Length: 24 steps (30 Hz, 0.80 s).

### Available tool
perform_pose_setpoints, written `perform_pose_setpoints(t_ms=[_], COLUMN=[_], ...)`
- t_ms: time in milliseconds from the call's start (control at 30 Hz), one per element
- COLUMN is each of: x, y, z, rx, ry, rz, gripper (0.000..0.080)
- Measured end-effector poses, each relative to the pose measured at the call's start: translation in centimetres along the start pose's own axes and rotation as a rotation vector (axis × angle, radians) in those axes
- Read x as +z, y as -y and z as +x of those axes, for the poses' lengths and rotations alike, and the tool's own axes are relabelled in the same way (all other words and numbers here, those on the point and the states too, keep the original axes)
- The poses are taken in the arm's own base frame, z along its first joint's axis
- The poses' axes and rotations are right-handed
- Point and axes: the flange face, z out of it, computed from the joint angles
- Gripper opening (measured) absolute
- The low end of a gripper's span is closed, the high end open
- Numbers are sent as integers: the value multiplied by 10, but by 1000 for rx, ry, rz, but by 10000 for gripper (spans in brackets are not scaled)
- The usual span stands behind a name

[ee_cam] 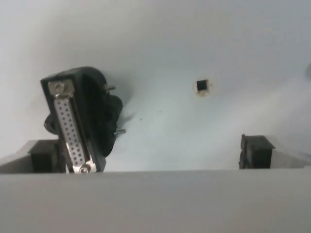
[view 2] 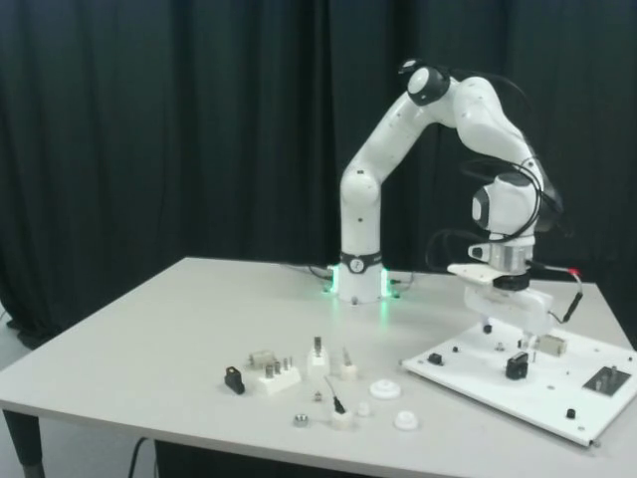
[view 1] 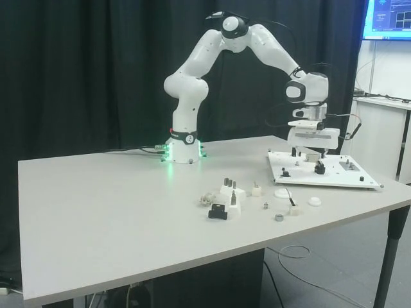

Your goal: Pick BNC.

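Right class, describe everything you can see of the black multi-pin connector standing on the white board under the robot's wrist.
The black connector looks like a D-sub type: a black, plastic-looking housing with a grey, metal-looking face that carries rows of small pin holes, and a screw at each end of that face. Two thin pins stick out of its side. It stands on the white board, tilted in the wrist view, and nothing grips it. In the room views it is only a small black block below the end effector.

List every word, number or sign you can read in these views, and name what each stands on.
None can be read.
Screen at the first room view's edge: lettering too small to read.
Multi-pin connector on the white board: no markings.
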Motion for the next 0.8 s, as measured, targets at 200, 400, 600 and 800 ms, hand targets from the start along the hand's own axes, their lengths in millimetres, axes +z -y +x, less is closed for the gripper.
perform_pose_setpoints(t_ms=[200,400,600,800], x=[0,-1,-1,-1], y=[1,1,2,2], z=[8,13,16,19], rx=[4,15,23,17], ry=[15,30,37,44], rz=[-9,-16,-20,-24], gripper=[800,800,800,800])
